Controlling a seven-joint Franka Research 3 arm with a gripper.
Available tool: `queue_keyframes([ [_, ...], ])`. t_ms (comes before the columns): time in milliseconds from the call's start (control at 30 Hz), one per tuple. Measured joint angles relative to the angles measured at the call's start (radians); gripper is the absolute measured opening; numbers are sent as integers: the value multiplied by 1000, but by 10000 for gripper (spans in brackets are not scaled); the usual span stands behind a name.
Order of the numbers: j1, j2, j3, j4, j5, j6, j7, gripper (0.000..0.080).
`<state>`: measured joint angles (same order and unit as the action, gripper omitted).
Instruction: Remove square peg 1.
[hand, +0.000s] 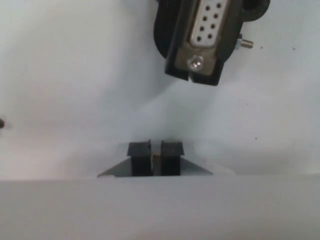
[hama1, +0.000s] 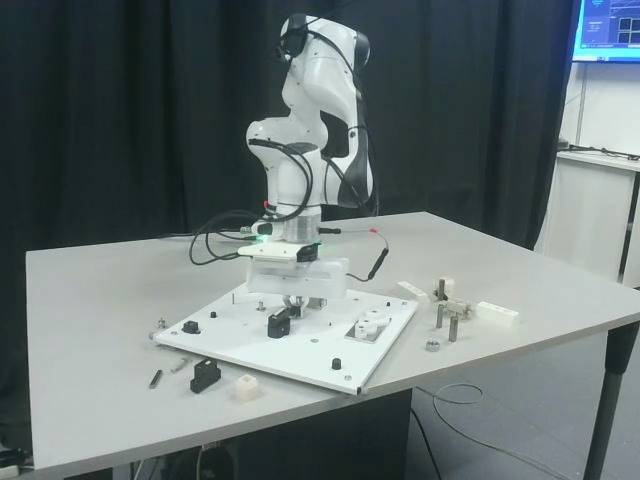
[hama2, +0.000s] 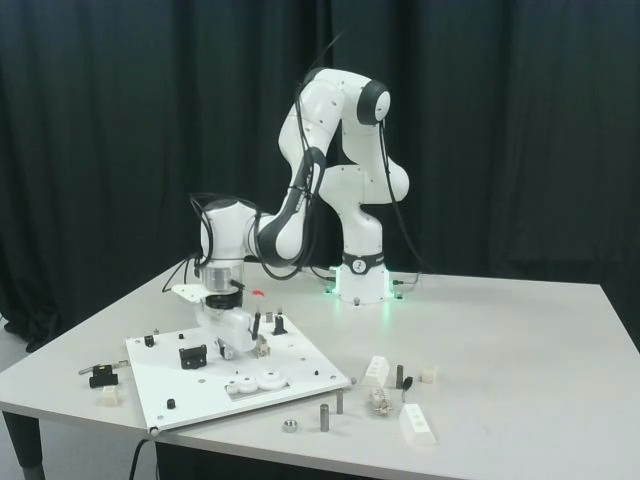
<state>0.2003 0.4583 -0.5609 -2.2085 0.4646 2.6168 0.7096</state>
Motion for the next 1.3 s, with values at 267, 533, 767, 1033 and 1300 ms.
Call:
queue_keyframes([
  [267,0,-12,-6,0,0,-14,-7,38],
  [533,0,-19,-9,0,0,-22,-18,38],
  [767,0,-21,-9,0,0,-24,-25,38],
  [1033,0,-22,-9,0,0,-24,-50,38],
  [1300,0,-22,-10,0,0,-24,-51,38],
])
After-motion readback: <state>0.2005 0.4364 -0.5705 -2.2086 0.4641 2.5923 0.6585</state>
